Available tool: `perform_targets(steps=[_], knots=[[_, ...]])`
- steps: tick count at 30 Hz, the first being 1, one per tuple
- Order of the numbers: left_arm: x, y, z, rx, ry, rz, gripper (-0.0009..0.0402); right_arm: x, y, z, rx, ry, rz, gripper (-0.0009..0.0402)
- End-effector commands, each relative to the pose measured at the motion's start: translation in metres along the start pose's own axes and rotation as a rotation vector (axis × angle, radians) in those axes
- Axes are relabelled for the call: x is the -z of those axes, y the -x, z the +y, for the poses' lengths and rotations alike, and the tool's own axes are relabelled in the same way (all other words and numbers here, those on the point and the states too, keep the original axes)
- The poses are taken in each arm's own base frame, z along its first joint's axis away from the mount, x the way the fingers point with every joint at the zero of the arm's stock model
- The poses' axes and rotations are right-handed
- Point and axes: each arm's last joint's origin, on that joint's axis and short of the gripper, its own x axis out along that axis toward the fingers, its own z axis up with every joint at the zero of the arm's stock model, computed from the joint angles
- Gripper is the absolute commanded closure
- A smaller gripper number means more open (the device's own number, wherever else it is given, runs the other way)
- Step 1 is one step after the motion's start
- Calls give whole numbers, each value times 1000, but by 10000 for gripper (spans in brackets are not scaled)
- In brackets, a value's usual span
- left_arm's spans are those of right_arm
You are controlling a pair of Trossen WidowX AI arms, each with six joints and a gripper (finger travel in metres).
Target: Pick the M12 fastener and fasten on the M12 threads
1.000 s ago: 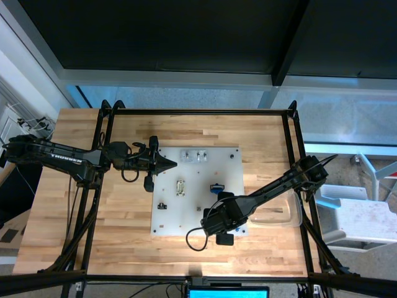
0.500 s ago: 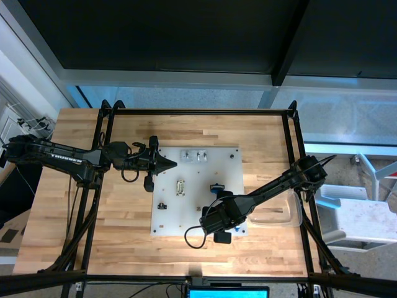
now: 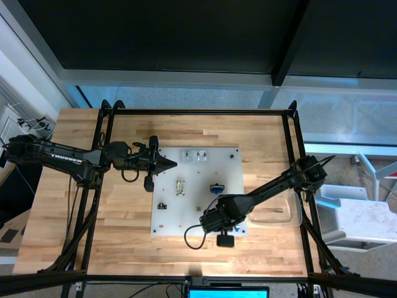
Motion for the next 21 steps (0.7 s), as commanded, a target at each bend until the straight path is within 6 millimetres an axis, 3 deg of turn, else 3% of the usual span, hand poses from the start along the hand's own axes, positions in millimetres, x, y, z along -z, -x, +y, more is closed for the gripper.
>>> perform_targets(steps=[1,12,16,21], knots=[[0,0,0,0,0,0,393,2,4,3,-62,9,39,393],[0,0,0,0,0,0,393,1,16,3,-30,4,-19,393],[0,0,0,0,0,0,393,-2,28,2,83,3,-98,393],[0,0,0,0,0,0,393,-2,29,-2,160,-1,-118,393]])
